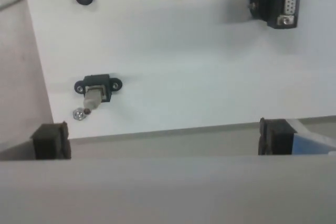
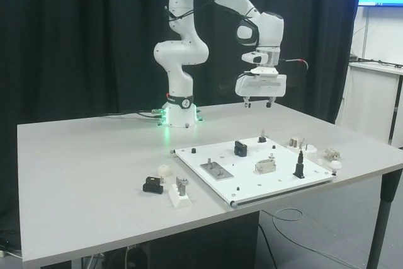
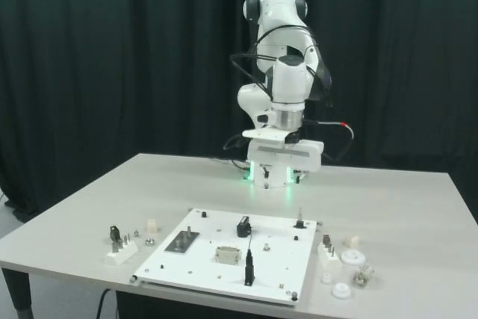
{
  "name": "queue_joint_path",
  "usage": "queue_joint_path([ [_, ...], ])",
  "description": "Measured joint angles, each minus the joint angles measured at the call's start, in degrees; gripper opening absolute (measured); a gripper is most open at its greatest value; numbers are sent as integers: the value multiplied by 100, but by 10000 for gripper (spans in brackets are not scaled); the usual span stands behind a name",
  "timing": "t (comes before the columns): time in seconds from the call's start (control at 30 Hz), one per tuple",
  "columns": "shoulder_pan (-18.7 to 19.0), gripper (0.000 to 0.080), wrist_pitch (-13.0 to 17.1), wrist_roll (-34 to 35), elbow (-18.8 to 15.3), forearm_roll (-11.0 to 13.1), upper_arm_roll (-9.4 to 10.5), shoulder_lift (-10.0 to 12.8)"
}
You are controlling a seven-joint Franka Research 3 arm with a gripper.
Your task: Pick waterproof.
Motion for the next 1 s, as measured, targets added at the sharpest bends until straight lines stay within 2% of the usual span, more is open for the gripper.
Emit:
queue_joint_path([
  [0.23,0,800,-160,-195,51,157,-134,-73],
  [0.73,-15,800,-214,-484,170,191,-496,-106],
  [0.87,-39,800,-310,-920,242,254,-625,-117],
  [1.0,-70,800,-432,-1341,311,445,-729,-120],
])
